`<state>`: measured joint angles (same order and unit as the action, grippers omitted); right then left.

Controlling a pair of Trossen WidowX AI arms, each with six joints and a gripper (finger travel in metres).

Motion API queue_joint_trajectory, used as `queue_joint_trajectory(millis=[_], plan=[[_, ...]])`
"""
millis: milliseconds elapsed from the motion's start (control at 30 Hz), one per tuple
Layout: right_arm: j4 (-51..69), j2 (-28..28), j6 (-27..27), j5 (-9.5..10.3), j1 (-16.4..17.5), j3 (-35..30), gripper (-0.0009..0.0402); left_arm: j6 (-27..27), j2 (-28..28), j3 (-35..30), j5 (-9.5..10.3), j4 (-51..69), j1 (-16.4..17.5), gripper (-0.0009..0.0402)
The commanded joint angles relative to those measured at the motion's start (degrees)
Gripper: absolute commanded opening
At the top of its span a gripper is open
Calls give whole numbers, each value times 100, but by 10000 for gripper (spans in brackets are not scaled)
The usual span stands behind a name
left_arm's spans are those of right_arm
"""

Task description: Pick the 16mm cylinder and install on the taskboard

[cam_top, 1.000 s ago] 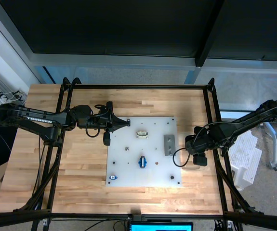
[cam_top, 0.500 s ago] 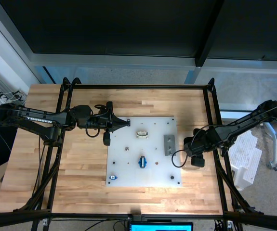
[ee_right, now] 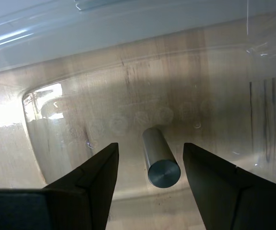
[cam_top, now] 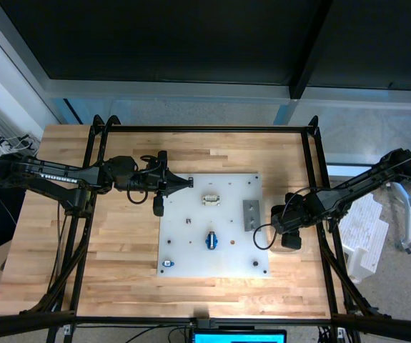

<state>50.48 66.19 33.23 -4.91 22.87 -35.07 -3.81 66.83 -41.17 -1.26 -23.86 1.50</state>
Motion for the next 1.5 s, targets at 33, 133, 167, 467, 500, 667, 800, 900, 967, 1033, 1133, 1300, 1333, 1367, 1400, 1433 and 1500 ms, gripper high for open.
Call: queue_joint_trajectory(millis=[33, 133, 167, 467, 500, 667, 800, 900, 967, 1033, 1133, 1300, 1333, 1367, 1400, 1433, 1500], plan=[[-2, -2, -2, 2, 4, -4, 162, 2, 2, -2, -2, -2, 0, 0], [0, -2, -2, 2, 4, -4, 146, 2, 2, -2, 0, -2, 2, 0], [2, -2, -4, 0, 4, -4, 141, 2, 2, -2, -2, -2, 0, 0], [44, -2, -4, 0, 2, -4, 82, 2, 2, -2, -2, -2, 0, 0], [44, -2, -7, 0, 4, -4, 74, 2, 2, -2, 0, -2, 2, 0], [42, -4, -9, 0, 2, -20, 30, 2, 2, -2, -2, -2, 0, 0], [90, -15, -22, 0, 2, -136, -1, 2, 2, -2, -2, -2, 2, 0], [262, -20, -26, -2, 2, -295, 4, 2, 2, -2, 0, -2, 0, 0], [420, -20, -26, 0, 2, -439, 7, 2, 2, -2, -2, -2, 0, 0], [616, -20, -26, 7, 2, -605, 7, 2, 2, -2, 0, -2, 0, 0], [973, -20, -26, 11, 4, -916, 7, 2, 2, -2, -2, -2, 0, 0], [1521, -20, -24, 11, 4, -1456, 7, 2, 2, -2, -2, -2, 2, 0], [1615, -20, -24, 9, 4, -1554, 7, 2, 2, -2, 0, -2, 0, 0], [1694, -20, -24, 9, 4, -1641, 7, 2, 2, -2, 0, -2, 2, 0], [1757, -20, -24, 9, 4, -1727, 7, 2, 2, -2, -2, -2, 0, 0], [1818, -20, -22, 9, 4, -1799, 7, 2, 2, -2, -2, -2, 0, 0], [1895, -17, -22, 2, 4, -1912, 7, 2, 2, -2, 0, -2, 0, 0]])
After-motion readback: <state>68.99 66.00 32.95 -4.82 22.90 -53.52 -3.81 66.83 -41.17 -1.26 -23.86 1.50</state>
